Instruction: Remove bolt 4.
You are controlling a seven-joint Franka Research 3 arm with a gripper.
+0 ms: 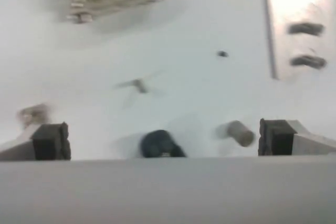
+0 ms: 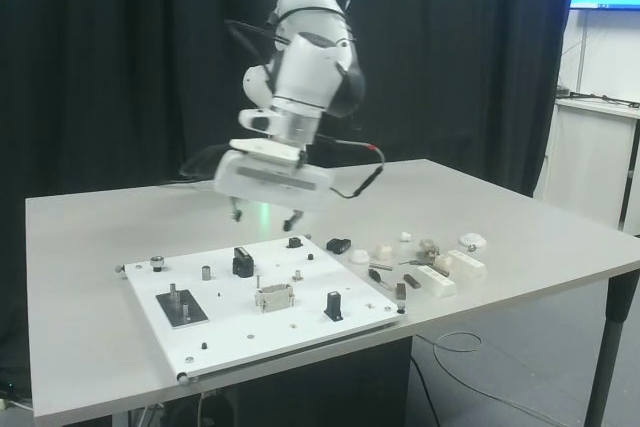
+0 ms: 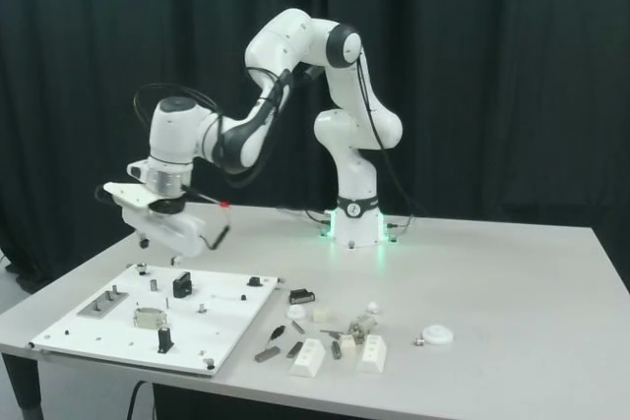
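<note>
Black curtains back the grey tabletop [image 2: 90, 247]; gripper [image 2: 265, 216] hovers over the board [image 2: 230, 322] at frame centre-left, jaws open and empty, no bolt removed yet.

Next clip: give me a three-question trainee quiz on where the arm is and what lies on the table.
1. True or false: the gripper is holding a bolt.
2. The loose small parts lie: A) on the white board, B) on the bare grey table beside the board, C) on the floor.
3. Fill in: the gripper hangs above the white ____, not touching it.

Key: 1 false, the fingers are spread apart with nothing between them. 2 B. 3 board.
</note>
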